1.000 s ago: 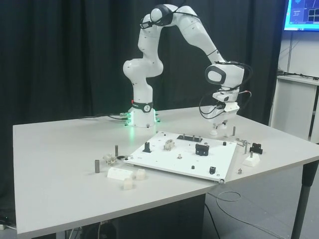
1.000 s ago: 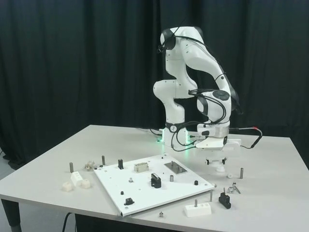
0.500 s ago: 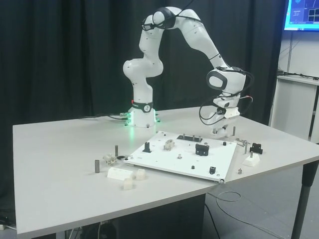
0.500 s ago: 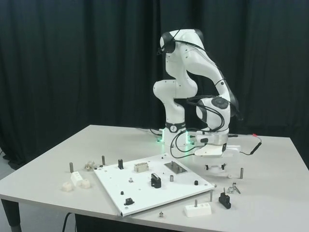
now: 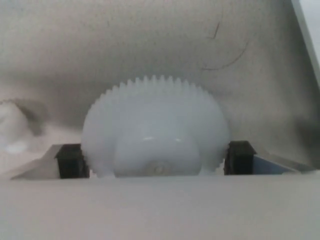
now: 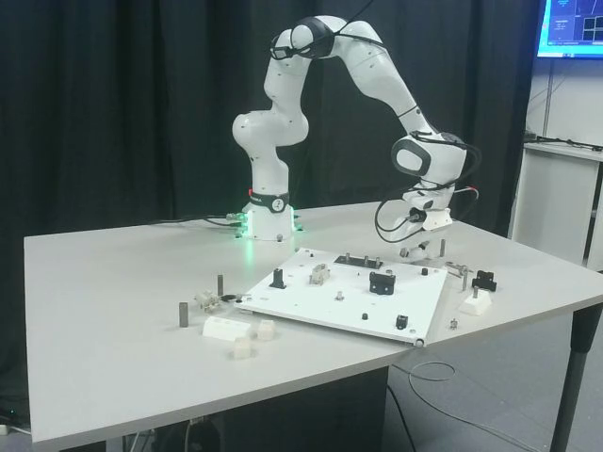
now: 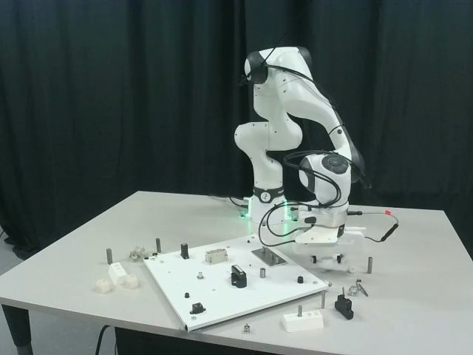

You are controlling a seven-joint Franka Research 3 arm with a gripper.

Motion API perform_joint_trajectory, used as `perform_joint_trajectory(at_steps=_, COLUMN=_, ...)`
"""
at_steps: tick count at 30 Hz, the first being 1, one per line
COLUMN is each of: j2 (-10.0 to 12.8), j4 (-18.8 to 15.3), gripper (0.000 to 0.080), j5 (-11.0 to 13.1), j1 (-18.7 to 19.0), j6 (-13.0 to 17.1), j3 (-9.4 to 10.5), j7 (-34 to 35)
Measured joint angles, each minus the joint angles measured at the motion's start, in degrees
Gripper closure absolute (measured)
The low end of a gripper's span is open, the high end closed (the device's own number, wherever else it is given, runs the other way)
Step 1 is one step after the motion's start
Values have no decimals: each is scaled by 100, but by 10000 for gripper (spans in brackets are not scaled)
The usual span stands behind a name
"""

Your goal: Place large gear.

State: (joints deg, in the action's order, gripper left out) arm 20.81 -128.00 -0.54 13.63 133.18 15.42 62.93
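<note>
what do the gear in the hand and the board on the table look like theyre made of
The large gear looks like white plastic: smooth, faintly glossy, with fine moulded teeth along its rim. The board looks like a thin rigid white plate, plastic or painted metal; its flat matte face leaves that open.

White jointed arm, black cables, green-lit base

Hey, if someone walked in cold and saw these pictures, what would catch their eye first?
Probably the white arm arching over the grey table, its gripper shut on a large white gear. Next, the white board studded with small parts, and the green glow at the arm's base.
</note>
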Motion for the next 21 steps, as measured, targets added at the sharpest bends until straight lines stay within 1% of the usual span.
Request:
perform_joint_trajectory(at_steps=5, j2=17, j4=36, gripper=206, j5=0, j1=21, j6=-46, j3=-36, j7=0)
perform_joint_trajectory(at_steps=6, j2=21, j4=50, gripper=173, j5=0, j1=26, j6=-68, j3=-44, j7=0)
perform_joint_trajectory(at_steps=7, j2=25, j4=66, gripper=173, j5=0, j1=30, j6=-91, j3=-50, j7=0)
perform_joint_trajectory(at_steps=8, j2=29, j4=82, gripper=40, j5=0, j1=35, j6=-111, j3=-58, j7=0)
perform_joint_trajectory(at_steps=12, j2=33, j4=151, gripper=40, j5=0, j1=42, j6=-236, j3=-81, j7=0)
perform_joint_trajectory(at_steps=13, j2=33, j4=175, gripper=10, j5=0, j1=42, j6=-278, j3=-84, j7=0)
perform_joint_trajectory(at_steps=14, j2=32, j4=203, gripper=10, j5=0, j1=42, j6=-335, j3=-87, j7=0)
perform_joint_trajectory(at_steps=18, j2=7, j4=334, gripper=10, j5=0, j1=42, j6=-640, j3=-102, j7=0)
perform_joint_trajectory(at_steps=21, j2=-56, j4=429, gripper=10, j5=0, j1=42, j6=-922, j3=-121, j7=34)
